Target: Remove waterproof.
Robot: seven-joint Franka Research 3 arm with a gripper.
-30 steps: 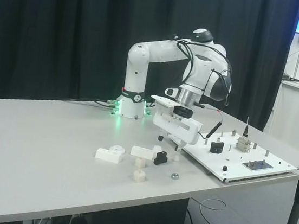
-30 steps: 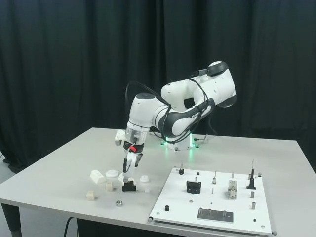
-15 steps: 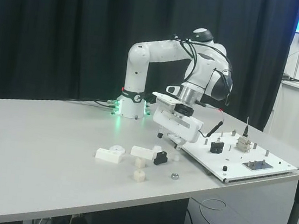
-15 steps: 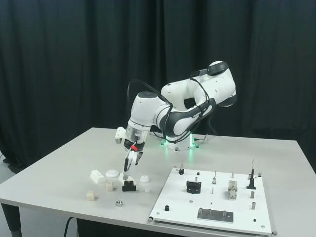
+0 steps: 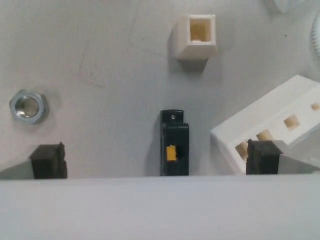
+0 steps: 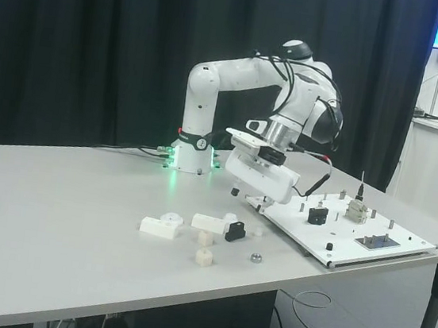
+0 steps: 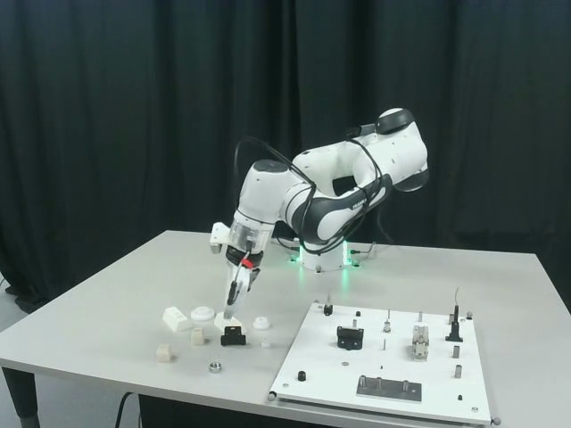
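Directly beneath the spread, empty gripper lies a small black plastic connector on the grey table; descend squarely, keeping it centred between fingertips.

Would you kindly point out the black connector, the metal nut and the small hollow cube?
black connector (image 5: pixel 174 150), wrist view, middle of its body
metal nut (image 5: pixel 28 106), wrist view, its rim
small hollow cube (image 5: pixel 196 46), wrist view, its front wall

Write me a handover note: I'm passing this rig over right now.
Hand: open, empty, above the loose parts on the grey table.
Small black plastic connector: lies on the table between the fingertips, beside the white slotted block. A steel hex nut and a small hollow cube lie nearby.
Done: connector is off the white assembly board.
Left: retract the arm.
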